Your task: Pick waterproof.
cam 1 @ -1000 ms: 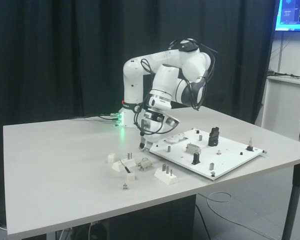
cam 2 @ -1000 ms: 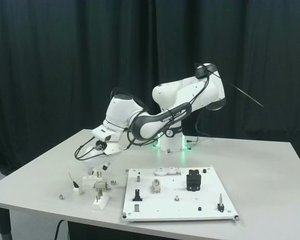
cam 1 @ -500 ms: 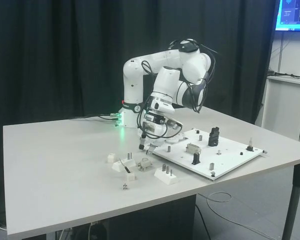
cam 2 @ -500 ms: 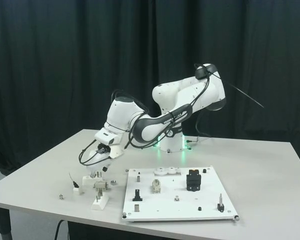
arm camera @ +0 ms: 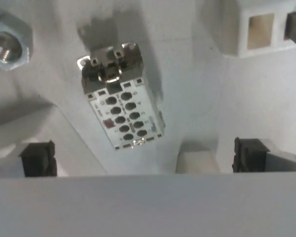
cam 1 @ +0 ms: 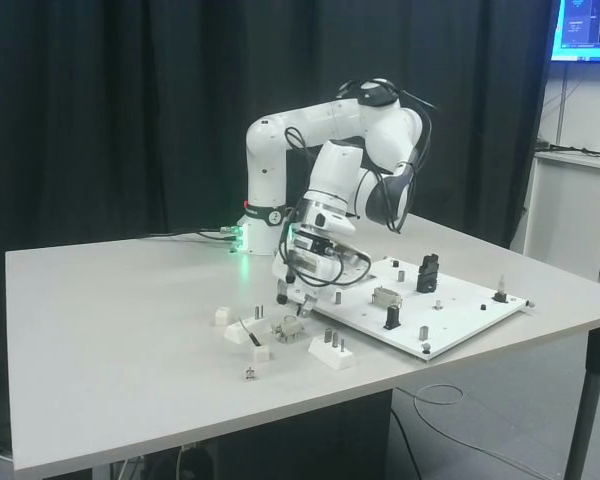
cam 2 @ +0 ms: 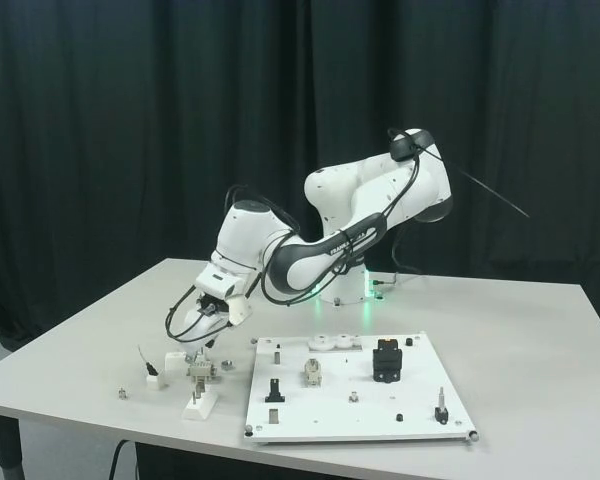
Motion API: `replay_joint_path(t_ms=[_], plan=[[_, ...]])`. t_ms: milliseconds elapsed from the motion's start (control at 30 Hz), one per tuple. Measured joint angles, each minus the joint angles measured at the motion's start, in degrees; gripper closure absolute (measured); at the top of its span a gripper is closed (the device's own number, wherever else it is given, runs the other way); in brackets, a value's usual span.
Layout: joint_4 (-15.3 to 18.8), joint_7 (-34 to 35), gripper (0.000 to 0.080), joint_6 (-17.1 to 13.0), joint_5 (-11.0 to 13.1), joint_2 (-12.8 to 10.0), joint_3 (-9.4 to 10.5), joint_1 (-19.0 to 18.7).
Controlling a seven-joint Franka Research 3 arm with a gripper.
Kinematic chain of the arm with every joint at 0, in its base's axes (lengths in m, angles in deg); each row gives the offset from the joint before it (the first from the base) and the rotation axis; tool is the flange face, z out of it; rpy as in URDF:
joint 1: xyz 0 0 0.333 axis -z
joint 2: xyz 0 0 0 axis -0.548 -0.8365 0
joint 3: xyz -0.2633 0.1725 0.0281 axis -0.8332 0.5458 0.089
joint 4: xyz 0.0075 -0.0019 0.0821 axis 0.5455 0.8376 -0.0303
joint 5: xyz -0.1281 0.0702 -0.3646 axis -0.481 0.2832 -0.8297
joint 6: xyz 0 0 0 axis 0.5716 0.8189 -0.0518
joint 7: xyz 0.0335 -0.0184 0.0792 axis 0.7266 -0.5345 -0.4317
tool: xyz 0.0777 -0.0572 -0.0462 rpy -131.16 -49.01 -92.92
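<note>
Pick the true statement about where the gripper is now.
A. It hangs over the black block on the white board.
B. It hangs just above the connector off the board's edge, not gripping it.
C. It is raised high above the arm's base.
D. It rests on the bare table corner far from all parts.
B: the gripper hangs just over the waterproof connector beside the white board; the wrist view shows the connector lying free between the fingertips.

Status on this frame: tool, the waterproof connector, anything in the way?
Tool open, low over the parts cluster. Waterproof connector lies between the fingertips, ungrasped. White holder and nut close by, not blocking.
</note>
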Motion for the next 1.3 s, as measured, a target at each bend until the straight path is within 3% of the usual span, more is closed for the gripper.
replay_joint_path(t_ms=[667, 1300], plan=[[0.00, -2.61, 0.0003, -1.86, 0.33, -0.48, 2.90, 0.51], [0.00, -4.42, 0.0003, -2.51, 1.61, -0.72, 4.38, 1.22]])
